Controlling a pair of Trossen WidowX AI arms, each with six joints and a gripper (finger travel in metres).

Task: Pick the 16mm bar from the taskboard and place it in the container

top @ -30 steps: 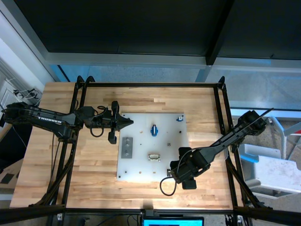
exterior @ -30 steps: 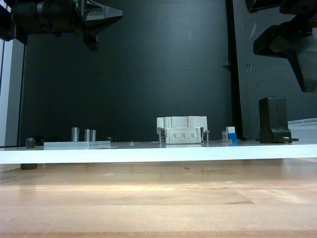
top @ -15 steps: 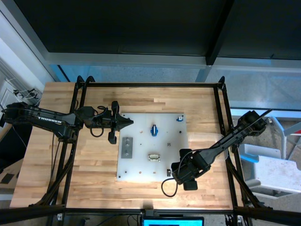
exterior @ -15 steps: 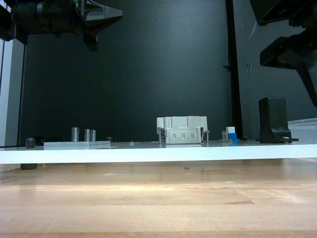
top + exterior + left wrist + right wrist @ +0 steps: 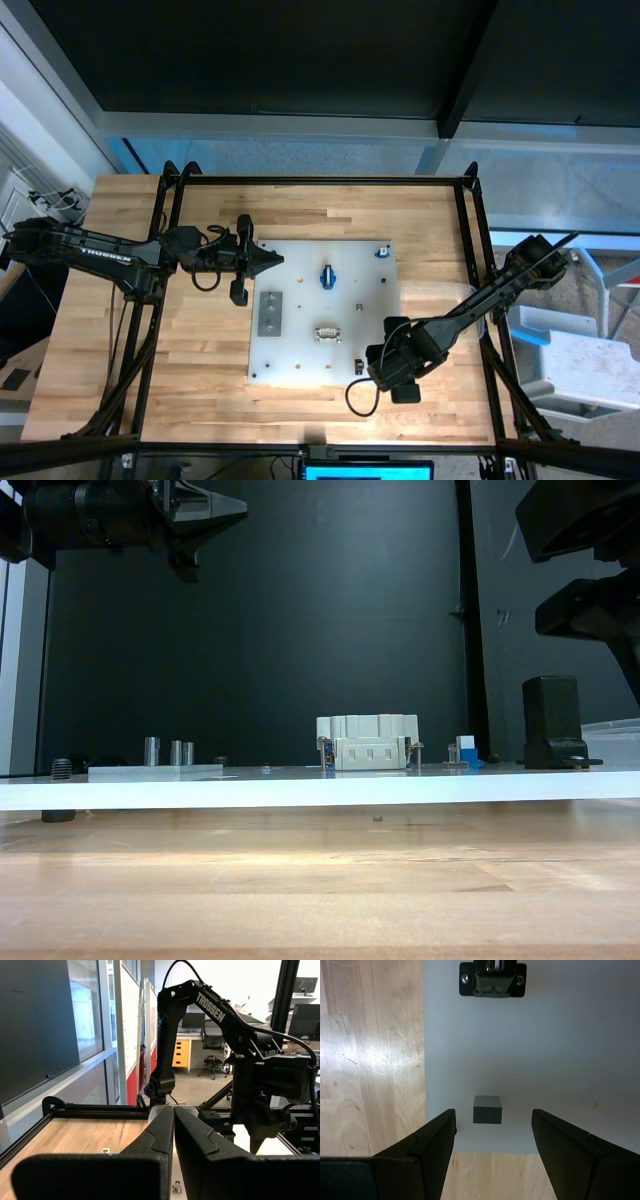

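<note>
At 5 o'clock corner of taskboard (image 5: 295, 345), seeing right gripper (image 5: 388, 368) spread over the likely 16mm bar (image 5: 487, 1109), a small grey stub, left gripper (image 5: 272, 260) pressed together at 10 o'clock, container (image 5: 615, 732) at 3, could snag board edge on a drifting descent.

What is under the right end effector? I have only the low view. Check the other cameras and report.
Observer: A small grey block lies on the white board near its edge, straight ahead of the right end effector, whose fingers stand open.
Operator: Now report the left one.
Observer: The left end effector is shut and empty, and it hangs over the board's far left edge.
</note>
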